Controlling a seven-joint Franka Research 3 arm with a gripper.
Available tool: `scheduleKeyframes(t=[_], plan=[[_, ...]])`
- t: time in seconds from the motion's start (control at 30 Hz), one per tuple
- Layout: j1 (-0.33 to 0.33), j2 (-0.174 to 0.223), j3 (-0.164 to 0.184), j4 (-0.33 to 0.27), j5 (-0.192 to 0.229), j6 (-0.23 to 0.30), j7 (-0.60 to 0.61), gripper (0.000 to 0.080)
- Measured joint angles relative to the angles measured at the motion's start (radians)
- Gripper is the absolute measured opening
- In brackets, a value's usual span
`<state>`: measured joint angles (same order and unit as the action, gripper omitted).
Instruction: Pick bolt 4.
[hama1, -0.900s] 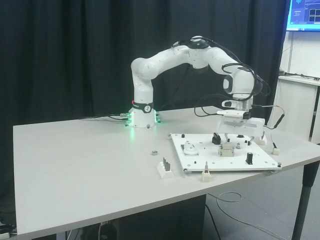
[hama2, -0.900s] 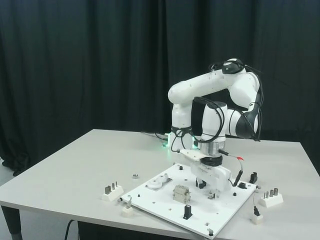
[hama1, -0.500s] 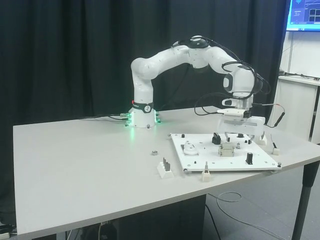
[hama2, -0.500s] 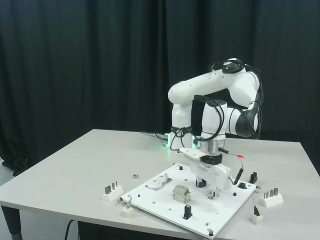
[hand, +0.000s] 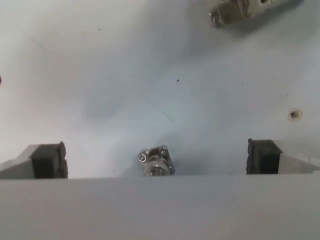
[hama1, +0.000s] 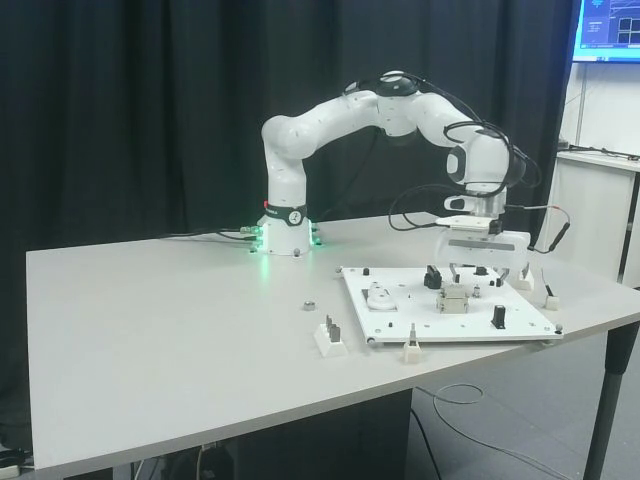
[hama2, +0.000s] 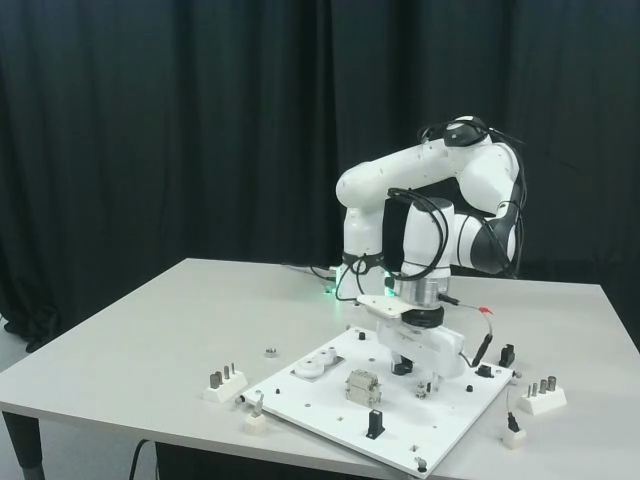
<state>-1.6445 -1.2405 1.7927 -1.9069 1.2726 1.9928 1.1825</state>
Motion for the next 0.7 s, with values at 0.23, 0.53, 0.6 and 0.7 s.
scheduleKeyframes(t=[0.23, 0.53, 0.6, 0.7], plan=[[-0.002, 0.0, -0.002, 0.005, -0.004, 0.003, -0.04, 0.08], [-0.006, 0.0, -0.002, 0.013, -0.012, 0.007, -0.043, 0.08], [-0.007, 0.0, -0.003, 0.014, -0.014, 0.011, -0.045, 0.08], [-0.009, 0.0, -0.006, 0.014, -0.021, 0.019, -0.053, 0.08]])
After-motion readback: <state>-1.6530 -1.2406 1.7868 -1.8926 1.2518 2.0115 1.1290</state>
